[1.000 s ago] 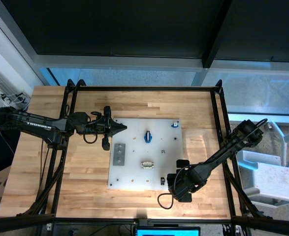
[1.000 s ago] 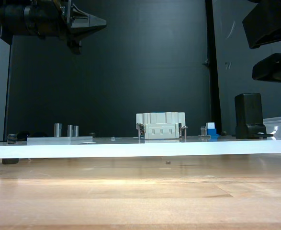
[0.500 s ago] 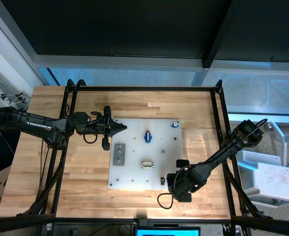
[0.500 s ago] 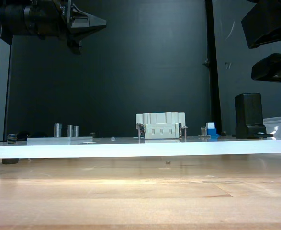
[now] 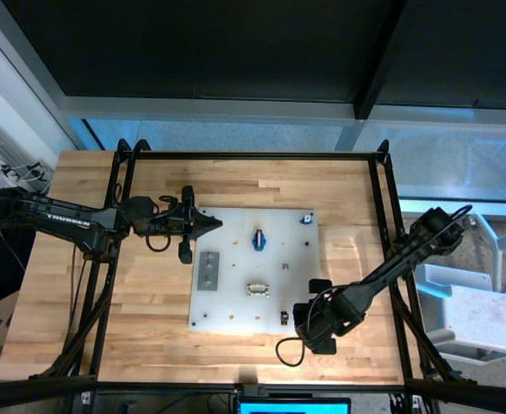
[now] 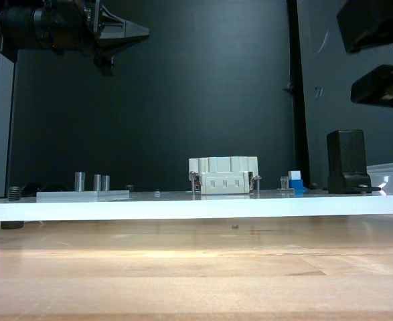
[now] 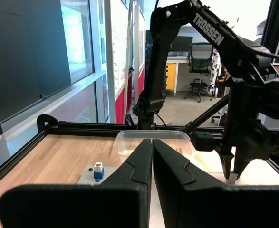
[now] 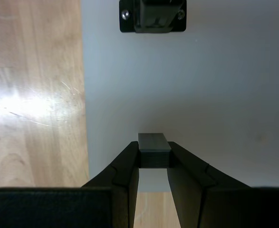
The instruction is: Pick the 16mm bar from the taskboard and place it in the container
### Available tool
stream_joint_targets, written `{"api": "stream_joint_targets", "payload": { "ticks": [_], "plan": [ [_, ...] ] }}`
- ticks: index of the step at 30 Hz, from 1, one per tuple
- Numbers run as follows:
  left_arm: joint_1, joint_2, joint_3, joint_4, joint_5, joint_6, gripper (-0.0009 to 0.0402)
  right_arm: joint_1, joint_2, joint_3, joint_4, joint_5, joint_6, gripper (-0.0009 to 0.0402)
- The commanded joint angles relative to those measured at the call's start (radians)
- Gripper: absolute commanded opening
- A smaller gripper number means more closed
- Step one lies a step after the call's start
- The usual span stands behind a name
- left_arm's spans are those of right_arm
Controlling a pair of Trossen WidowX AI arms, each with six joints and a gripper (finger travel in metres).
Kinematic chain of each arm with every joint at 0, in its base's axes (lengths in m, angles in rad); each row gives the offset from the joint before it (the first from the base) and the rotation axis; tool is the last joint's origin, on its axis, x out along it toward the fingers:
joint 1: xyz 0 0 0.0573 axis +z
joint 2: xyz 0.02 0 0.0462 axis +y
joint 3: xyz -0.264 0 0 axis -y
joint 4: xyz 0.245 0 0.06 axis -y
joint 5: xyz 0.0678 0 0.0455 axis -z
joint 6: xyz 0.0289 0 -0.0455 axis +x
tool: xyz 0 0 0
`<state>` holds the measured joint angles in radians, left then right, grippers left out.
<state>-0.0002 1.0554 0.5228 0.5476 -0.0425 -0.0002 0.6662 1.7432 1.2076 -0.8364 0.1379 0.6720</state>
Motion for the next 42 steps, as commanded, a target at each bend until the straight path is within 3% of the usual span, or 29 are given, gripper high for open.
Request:
{"api": "stream_joint_targets", "payload": {
  "ticks": [1, 21, 32, 37, 42],
  "plan": [
    [0.000, 0.000, 0.000, 0.000, 0.000, 0.000, 0.0000, 0.000, -0.022, 0.001, -0.016, 0.001, 0.001, 0.0007],
    [0.000, 0.000, 0.000, 0.000, 0.000, 0.000, 0.0000, -0.008, -0.207, 0.001, -0.130, 0.003, 0.001, 0.0007],
    [0.000, 0.000, 0.000, 0.000, 0.000, 0.000, 0.0000, -0.052, -0.271, 0.000, -0.186, 0.005, 0.000, 0.0007],
    [0.000, 0.000, 0.000, 0.000, 0.000, 0.000, 0.0000, -0.068, -0.284, -0.002, -0.217, 0.027, 0.000, 0.0007],
    [0.000, 0.000, 0.000, 0.000, 0.000, 0.000, 0.0000, -0.101, -0.313, -0.018, -0.233, 0.027, -0.001, 0.0007]
  ]
}}
